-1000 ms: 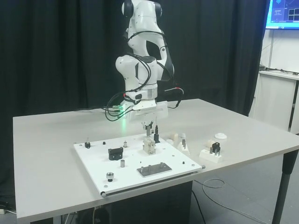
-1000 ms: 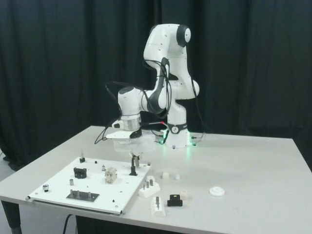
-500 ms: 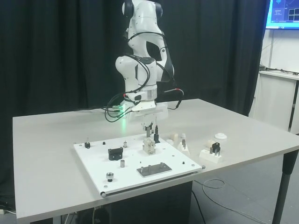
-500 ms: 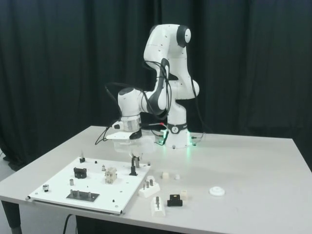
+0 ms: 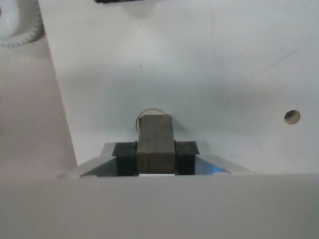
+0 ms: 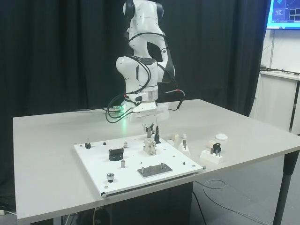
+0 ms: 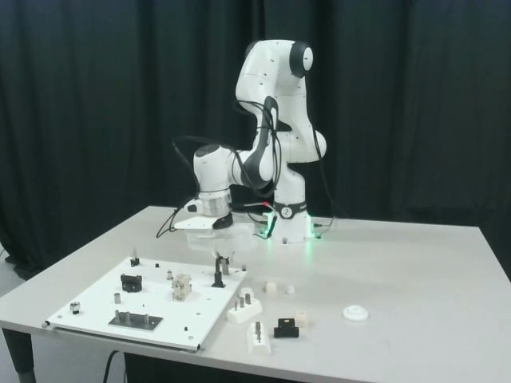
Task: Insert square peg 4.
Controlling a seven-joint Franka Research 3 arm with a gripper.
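Note:
My gripper (image 5: 155, 158) is shut on a grey square peg (image 5: 154, 130), which sticks out past the black pads (image 5: 124, 155). In the first room view the gripper (image 6: 149, 127) hangs over the far part of the white board (image 6: 93, 157), just above a small pale block (image 6: 149, 146). A black upright post (image 6: 157, 136) stands right beside it. In the second room view the gripper (image 7: 221, 258) holds the peg (image 7: 223, 267) a little above the board (image 7: 88, 307), beside the post (image 7: 217, 278). The wrist view shows white board surface and a round mark under the peg's tip.
The board carries a black block (image 6: 116, 152), a metal plate with pins (image 6: 154, 169) and small studs. Off the board lie white holders (image 6: 212, 153), a white gear (image 6: 221, 136) and small pale pieces (image 7: 271, 286). A hole (image 5: 292, 116) shows in the board.
The gripper has risen slightly with the peg still in it. Nothing else on the table has moved.

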